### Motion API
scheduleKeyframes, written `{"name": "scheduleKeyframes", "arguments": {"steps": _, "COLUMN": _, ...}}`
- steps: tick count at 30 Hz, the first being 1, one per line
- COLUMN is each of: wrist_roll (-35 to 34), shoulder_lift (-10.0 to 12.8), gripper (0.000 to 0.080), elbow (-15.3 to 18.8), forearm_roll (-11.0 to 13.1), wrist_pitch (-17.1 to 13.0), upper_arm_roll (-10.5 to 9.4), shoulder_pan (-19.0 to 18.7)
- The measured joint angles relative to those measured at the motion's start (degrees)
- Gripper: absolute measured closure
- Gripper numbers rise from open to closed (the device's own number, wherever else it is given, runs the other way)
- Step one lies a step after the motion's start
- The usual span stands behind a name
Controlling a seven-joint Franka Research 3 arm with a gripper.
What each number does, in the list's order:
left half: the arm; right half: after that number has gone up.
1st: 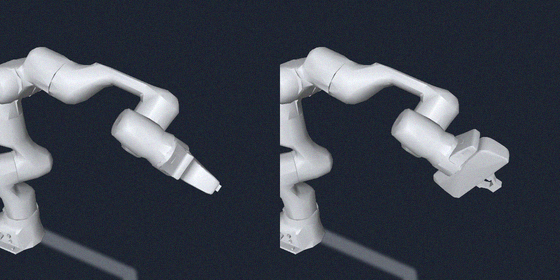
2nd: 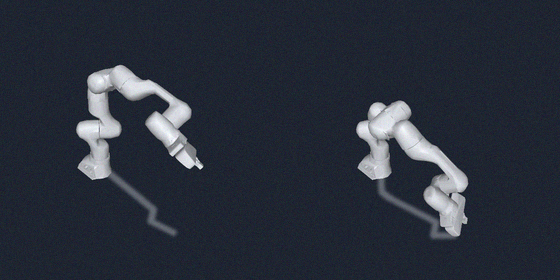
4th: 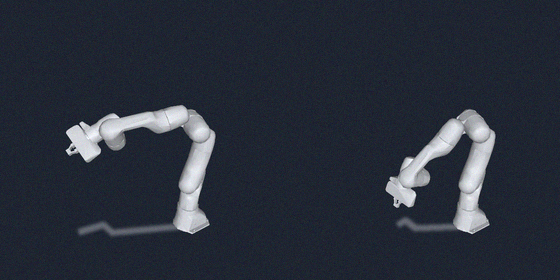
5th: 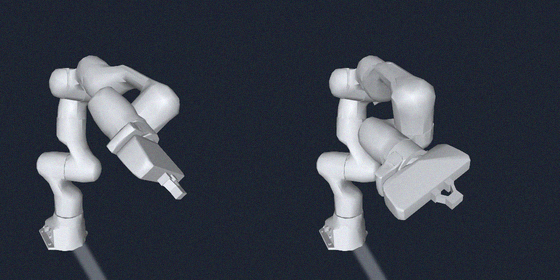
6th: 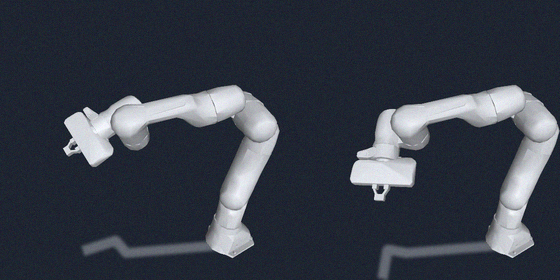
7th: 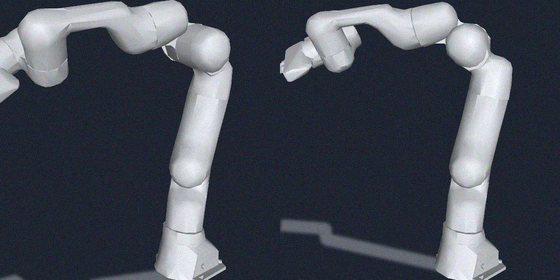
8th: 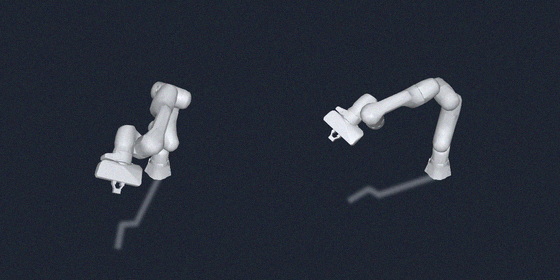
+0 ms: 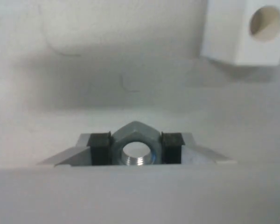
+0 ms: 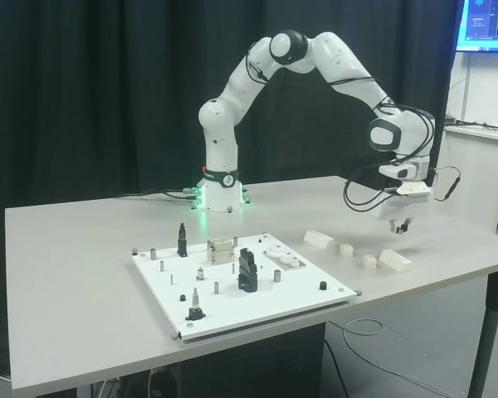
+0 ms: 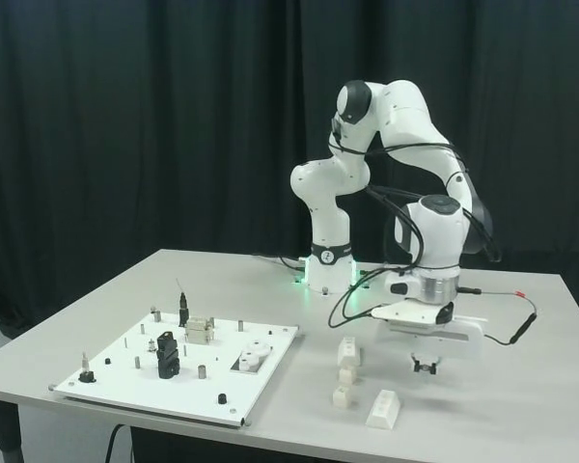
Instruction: Insert bolt 4.
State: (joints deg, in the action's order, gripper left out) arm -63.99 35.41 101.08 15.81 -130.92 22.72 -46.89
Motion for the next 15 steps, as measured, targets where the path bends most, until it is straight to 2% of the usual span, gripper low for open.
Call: {"name": "scheduleKeyframes", "arguments": {"steps": 15, "wrist_roll": 11.75, "shoulder_lift": -1.41, "gripper": 0.0578, "elbow": -0.03, "forearm_roll": -2.74, "wrist_pitch": 3.37, "upper_arm_roll": 6.24, "shoulder_pan": 1.34}}
